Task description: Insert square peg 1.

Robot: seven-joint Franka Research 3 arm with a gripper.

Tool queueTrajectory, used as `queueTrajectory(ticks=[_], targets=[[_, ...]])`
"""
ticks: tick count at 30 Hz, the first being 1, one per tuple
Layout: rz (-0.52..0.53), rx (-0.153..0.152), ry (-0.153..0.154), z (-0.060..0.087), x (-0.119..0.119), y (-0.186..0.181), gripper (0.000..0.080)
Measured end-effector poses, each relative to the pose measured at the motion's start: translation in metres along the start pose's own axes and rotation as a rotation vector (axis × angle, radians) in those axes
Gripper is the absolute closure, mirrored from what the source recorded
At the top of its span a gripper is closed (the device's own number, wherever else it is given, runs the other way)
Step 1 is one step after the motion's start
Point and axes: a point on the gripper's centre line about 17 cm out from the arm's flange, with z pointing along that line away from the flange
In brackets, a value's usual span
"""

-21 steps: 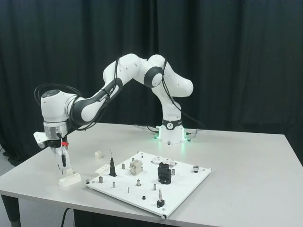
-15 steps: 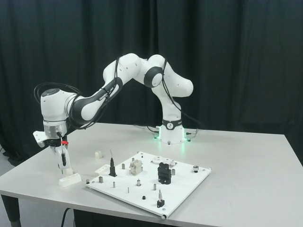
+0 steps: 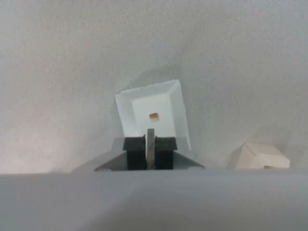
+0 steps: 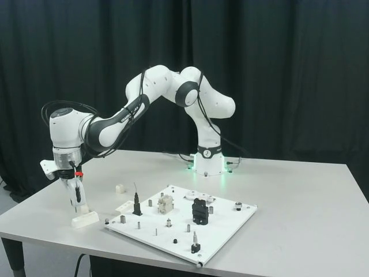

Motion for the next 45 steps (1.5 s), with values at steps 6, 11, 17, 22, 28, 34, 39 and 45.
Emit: queueTrajectory(ticks=[6, 11, 17, 22, 28, 34, 39, 45], targets=[[-0.001, -0.001, -0.001, 0.001, 0.000, 0.000, 0.0768], [-0.002, -0.001, -0.001, 0.002, -0.001, -0.001, 0.0768], [-0.003, -0.001, -0.001, 0.002, -0.001, -0.002, 0.0768], [-0.003, -0.001, -0.001, 0.002, -0.001, -0.002, 0.0768], [0.000, -0.003, -0.010, 0.003, -0.003, -0.001, 0.0768], [0.029, -0.007, -0.051, 0.002, -0.016, -0.003, 0.0768], [0.048, -0.011, -0.100, -0.004, -0.033, -0.008, 0.0768], [0.065, -0.023, -0.154, -0.017, -0.054, -0.018, 0.0768]])
